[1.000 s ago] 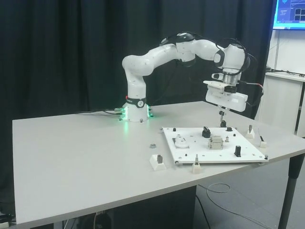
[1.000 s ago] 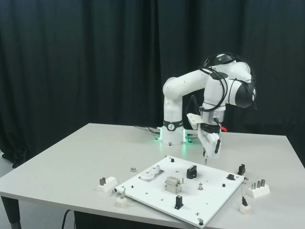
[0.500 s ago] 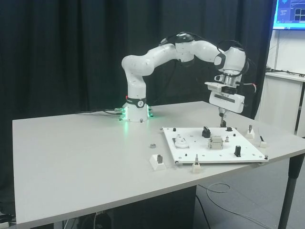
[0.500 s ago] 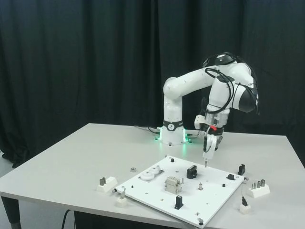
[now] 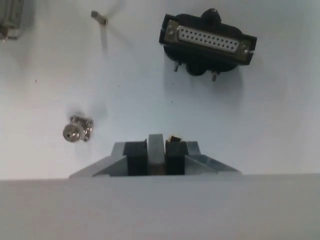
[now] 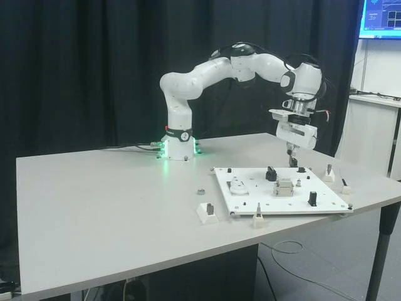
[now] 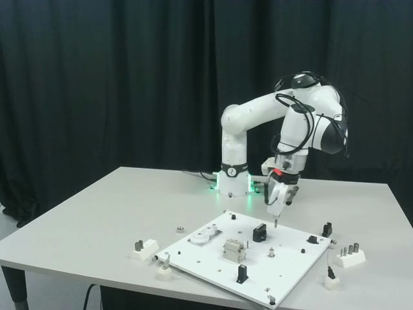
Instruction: Insert square peg 2.
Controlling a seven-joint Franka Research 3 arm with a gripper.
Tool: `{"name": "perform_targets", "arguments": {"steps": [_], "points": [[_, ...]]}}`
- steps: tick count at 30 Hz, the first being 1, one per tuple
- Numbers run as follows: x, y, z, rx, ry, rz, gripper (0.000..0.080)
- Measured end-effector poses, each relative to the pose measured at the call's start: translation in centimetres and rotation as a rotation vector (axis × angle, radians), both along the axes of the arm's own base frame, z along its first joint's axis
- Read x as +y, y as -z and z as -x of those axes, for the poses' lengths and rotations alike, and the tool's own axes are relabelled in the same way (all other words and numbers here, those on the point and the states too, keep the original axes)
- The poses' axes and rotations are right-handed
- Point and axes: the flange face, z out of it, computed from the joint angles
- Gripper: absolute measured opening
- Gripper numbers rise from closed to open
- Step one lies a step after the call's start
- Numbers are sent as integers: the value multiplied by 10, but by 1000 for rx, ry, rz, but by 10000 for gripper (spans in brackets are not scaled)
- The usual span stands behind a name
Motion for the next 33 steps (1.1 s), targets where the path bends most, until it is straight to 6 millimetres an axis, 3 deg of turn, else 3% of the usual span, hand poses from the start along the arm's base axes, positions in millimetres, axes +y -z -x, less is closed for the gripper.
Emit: {"name": "perform_targets", "arguments": {"steps": [33], "points": [[-5,30,-8,-39,212,-65,72]]}}
